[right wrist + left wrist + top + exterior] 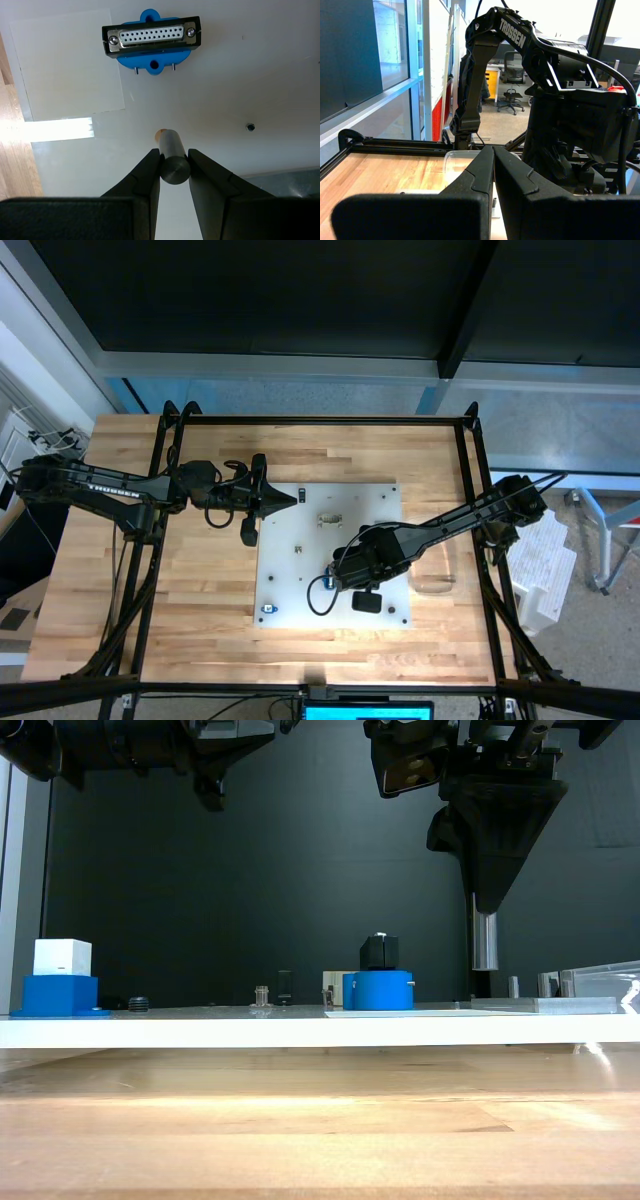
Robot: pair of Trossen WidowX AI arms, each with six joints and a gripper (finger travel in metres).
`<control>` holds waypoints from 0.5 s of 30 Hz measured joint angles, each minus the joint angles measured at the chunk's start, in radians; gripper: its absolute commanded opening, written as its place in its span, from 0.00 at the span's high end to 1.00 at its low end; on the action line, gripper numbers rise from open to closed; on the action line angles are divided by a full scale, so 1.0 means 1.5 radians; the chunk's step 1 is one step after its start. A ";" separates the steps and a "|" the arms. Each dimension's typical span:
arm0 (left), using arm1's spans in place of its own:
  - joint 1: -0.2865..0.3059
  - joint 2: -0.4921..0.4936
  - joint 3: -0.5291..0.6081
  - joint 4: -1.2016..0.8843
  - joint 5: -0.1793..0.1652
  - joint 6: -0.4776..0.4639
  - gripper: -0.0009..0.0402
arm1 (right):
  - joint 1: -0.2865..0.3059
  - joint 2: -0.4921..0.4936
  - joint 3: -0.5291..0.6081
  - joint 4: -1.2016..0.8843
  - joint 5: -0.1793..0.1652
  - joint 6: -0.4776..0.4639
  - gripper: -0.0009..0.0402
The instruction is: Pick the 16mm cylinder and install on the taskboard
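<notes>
16mm cylinder (174,159), a smooth grey metal peg with a flat round end, is pinched between the two black fingers of the right gripper (173,154), which is closed narrow around it. In the low view I see the peg hanging upright under that gripper, right of centre. Its lower end is clear of the white board (300,585), with open air beneath.

The board is flat, matt and square, and lies in the middle of a pale wooden table (200,620) in the high view. The right arm reaches in from the right edge, and its gripper hangs over the board's lower middle.

Through the right wrist camera the board under the peg is bare. A small tan round spot (160,133) shows just past the peg's far end, and a tiny dark screw (249,127) sits off to one side. Farther on is a blue plastic mount (152,62) carrying a black-framed connector with two rows of pin holes. In the low view that blue mount stands left of the peg, with a gap between them.

A clear plastic tray (585,988) sits at the right edge of the low view. A blue block (60,996) topped by a white cube stands at the far left.

The left gripper (288,500) is at the board's upper-left edge in the high view. It is level and raised above the table, its fingers pressed flat together with nothing between them. Black frame rails (320,420) border the table.
</notes>
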 measured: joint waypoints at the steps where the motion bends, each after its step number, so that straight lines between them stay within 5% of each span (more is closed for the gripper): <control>1: 0.000 0.000 0.000 0.000 0.000 0.000 0.98 | 0.000 0.000 -0.001 0.001 -0.001 0.000 0.96; 15: 0.000 0.000 0.000 0.000 0.000 0.000 0.98 | 0.000 0.000 -0.029 0.015 -0.002 0.000 0.96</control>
